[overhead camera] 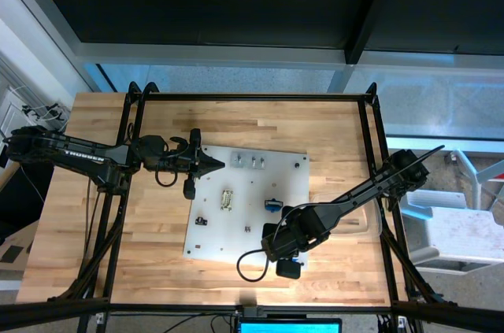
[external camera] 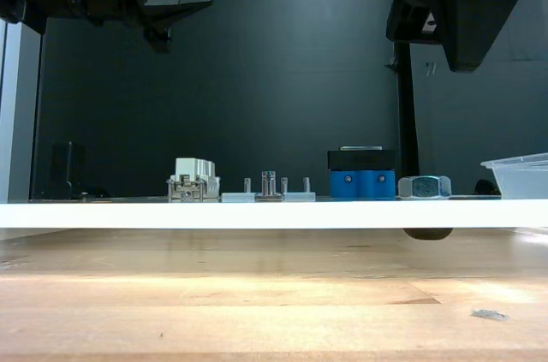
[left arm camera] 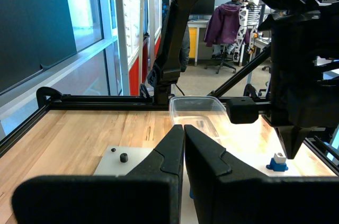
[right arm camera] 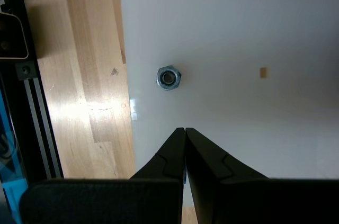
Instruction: Pick the M12 fastener and fasten on the M12 threads
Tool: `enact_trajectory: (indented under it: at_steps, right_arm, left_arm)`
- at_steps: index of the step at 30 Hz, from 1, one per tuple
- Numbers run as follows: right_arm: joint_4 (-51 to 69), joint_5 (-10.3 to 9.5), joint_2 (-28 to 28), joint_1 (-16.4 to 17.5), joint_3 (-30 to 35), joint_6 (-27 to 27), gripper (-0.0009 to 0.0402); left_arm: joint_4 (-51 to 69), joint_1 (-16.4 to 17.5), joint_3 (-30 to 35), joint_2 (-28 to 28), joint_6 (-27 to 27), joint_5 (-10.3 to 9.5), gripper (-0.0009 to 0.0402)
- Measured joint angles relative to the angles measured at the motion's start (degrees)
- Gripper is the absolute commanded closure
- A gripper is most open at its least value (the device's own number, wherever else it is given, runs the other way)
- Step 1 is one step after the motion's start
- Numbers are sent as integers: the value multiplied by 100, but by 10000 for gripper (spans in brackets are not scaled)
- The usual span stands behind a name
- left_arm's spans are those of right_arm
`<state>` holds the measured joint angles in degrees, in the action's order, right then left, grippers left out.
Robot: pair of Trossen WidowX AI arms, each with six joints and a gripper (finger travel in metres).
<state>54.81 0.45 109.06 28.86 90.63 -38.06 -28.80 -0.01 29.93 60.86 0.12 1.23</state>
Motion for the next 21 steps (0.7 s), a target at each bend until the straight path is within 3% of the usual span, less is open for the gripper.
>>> enact_trajectory:
  at_steps: [21]
  right_arm:
    - [-44, 0, 0, 0, -9, 0, 393]
  left_arm:
    - [0, 0, 0, 0, -2, 0, 393]
